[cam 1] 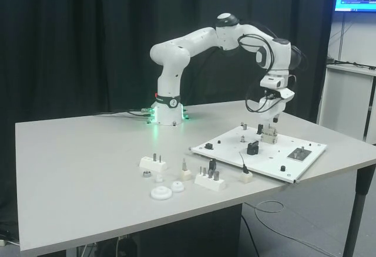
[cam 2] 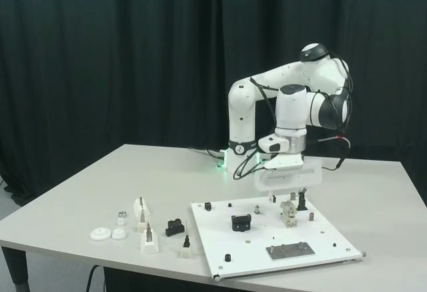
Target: Insert waterproof.
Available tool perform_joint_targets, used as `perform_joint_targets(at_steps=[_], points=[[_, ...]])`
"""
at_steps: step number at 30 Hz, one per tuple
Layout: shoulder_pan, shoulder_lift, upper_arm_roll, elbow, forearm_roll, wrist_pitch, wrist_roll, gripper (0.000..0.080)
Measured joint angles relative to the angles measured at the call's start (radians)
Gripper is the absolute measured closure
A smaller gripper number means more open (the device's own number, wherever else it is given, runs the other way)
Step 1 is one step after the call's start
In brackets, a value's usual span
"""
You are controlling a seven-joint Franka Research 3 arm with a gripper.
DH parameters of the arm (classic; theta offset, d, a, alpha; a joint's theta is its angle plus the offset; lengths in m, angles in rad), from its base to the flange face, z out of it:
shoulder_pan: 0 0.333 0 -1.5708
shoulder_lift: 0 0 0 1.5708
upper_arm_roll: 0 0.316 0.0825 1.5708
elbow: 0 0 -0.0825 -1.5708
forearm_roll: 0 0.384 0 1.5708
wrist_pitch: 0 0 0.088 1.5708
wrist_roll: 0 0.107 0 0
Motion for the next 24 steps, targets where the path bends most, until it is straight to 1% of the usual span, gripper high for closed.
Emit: perform_joint_targets(at_steps=[5,9,16,24], points=[[-0.002,0.000,-0.036,-0.001,-0.027,-0.034,0.022,0.0003],[-0.005,0.000,-0.049,-0.003,-0.032,-0.048,0.050,0.0003],[-0.017,0.000,-0.051,-0.008,-0.032,-0.053,0.069,0.0003],[-0.031,0.005,-0.049,-0.027,-0.033,-0.051,0.085,0.0003]])
